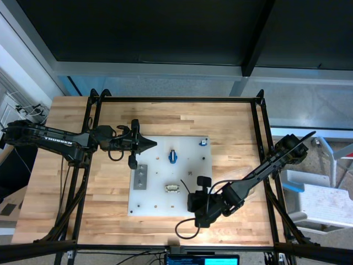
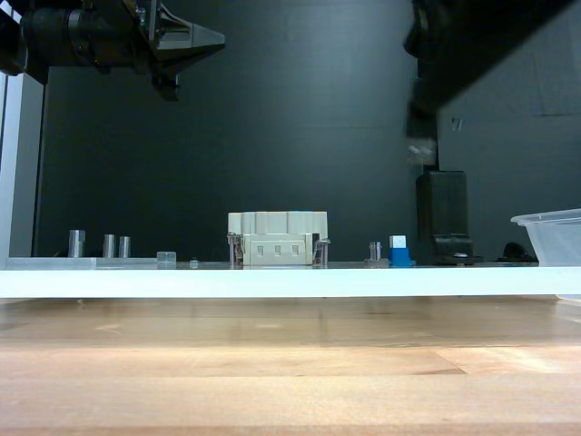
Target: Remove the USB connector from the USB hub and place in the container
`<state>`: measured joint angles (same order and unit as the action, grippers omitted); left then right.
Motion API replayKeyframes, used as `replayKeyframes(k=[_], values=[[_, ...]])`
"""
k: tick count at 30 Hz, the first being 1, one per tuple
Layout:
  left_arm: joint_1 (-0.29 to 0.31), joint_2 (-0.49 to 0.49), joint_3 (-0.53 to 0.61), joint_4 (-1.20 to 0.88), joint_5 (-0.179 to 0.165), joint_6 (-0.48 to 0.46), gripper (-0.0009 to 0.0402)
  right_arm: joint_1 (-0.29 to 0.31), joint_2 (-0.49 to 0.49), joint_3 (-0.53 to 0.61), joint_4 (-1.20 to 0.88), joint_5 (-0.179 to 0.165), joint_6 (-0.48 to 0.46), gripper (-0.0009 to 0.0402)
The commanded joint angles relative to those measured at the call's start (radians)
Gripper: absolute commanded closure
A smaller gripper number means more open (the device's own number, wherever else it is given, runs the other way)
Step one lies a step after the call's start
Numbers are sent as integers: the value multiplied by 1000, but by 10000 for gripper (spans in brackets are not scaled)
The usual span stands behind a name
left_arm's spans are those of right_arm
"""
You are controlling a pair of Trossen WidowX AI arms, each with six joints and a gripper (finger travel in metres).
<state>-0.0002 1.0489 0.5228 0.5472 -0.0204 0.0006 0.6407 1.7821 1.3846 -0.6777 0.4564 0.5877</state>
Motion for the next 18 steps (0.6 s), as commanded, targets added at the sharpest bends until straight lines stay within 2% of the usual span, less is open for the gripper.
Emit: replayKeyframes(k=[1, 12, 13, 16, 18], values=[[0, 0, 0, 0, 0, 0, 392, 3, -16, -13, 5, -4, 16, 393], [0, 0, 0, 0, 0, 0, 392, 9, -48, -14, -6, -15, 37, 393], [0, 0, 0, 0, 0, 0, 392, 10, -49, -14, -10, -20, 38, 393], [0, 0, 0, 1, 0, 0, 392, 10, -58, -16, -34, -63, 56, 393], [0, 0, 0, 0, 0, 0, 392, 14, -74, -23, -60, -74, 82, 393]])
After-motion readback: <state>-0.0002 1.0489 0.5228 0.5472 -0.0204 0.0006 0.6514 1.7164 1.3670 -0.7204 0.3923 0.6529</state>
